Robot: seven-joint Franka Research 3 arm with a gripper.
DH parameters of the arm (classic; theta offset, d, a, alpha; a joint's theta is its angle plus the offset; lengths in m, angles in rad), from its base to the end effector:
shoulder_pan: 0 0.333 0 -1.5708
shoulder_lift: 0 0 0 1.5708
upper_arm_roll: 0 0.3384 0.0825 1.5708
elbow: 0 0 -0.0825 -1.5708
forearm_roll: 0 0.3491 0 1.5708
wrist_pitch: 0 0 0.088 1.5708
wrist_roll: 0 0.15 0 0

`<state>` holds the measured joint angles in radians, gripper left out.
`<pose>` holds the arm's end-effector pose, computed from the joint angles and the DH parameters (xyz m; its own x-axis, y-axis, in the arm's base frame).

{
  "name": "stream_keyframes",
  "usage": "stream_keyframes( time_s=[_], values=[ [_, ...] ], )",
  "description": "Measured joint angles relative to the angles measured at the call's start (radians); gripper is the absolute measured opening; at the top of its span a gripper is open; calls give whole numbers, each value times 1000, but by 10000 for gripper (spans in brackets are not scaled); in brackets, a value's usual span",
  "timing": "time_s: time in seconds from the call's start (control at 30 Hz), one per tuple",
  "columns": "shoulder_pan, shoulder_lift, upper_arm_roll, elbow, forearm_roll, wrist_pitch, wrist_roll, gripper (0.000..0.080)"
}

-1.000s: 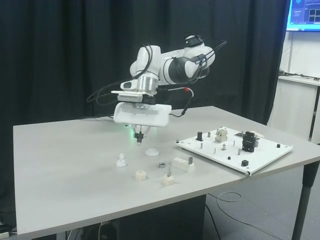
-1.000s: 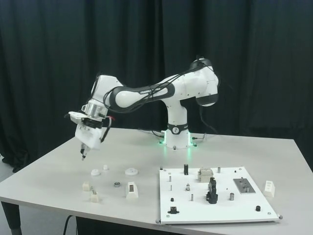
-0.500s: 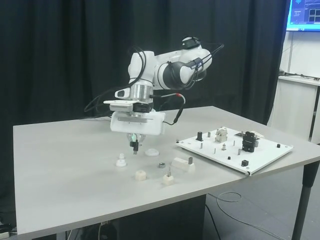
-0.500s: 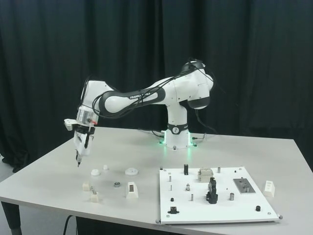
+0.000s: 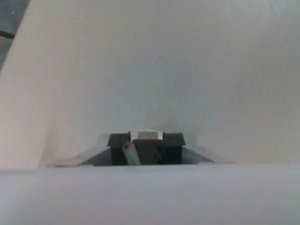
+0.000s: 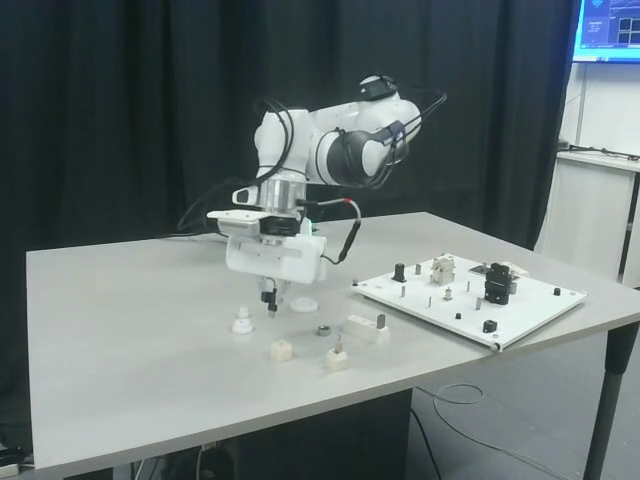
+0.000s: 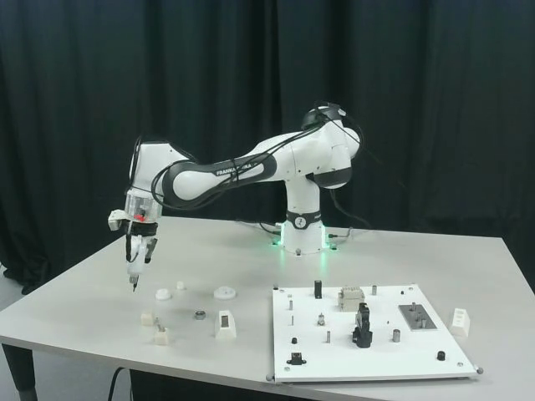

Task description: Place USB.

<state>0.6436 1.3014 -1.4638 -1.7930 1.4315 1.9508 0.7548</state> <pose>0.5990 -0.2474 0.2520 -0.3294 -0.9401 0.0881 -0.9264 0.3038 -0.2223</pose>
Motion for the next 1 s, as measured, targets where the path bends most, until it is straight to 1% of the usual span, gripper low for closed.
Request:
stream_keyframes(
  time_s=[0.23, 0.57, 0.73, 1.0],
  values=[
    [-24, 1, 18, 46, -40, -18, 60, 141],
    [-55, 5, 39, 100, -78, -44, 144, 141],
    [-68, 6, 46, 117, -90, -59, 171, 141],
    [-87, 10, 63, 134, -93, -70, 198, 141]
  ],
)
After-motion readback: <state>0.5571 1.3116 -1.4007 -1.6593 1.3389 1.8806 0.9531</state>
